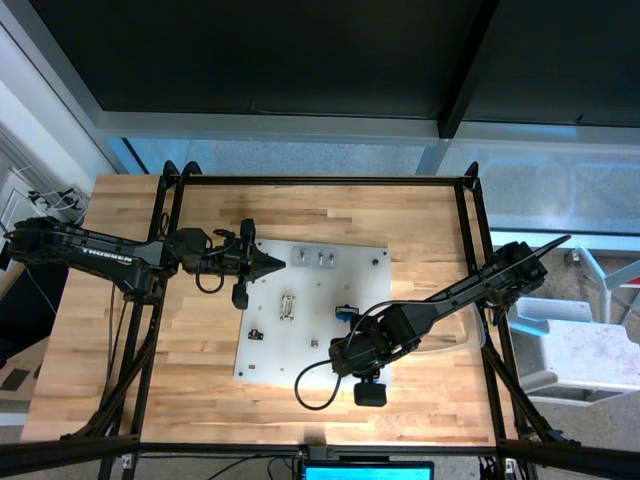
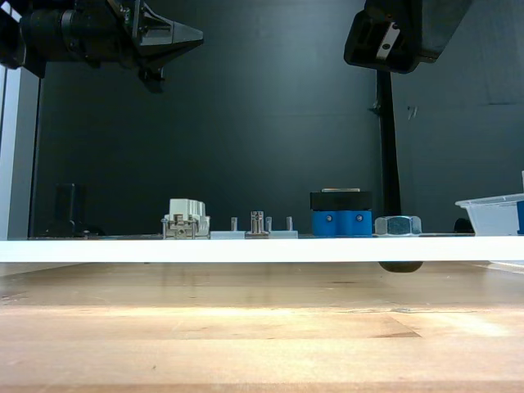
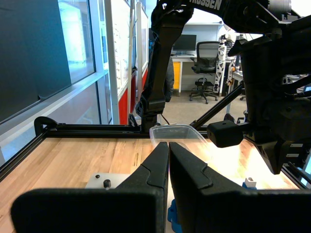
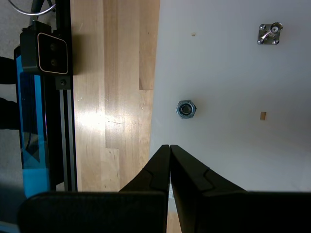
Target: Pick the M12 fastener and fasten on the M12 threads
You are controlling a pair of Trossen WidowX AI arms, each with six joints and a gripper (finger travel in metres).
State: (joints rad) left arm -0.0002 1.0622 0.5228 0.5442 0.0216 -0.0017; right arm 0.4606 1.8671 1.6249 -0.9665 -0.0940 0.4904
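While left gripper hangs clenched over white board, right gripper clenched above silver hex nut

The nut is bright silver metal, the board smooth matt white, perhaps plastic, the table glossy grained wood.

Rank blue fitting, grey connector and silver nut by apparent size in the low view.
Blue fitting
Grey connector
Silver nut, nearer camera, so unsure
Left tool shut over board's left edge; right tool shut high near nut.

Over board far-left edge: left pincer; over near-right edge: right pincer.
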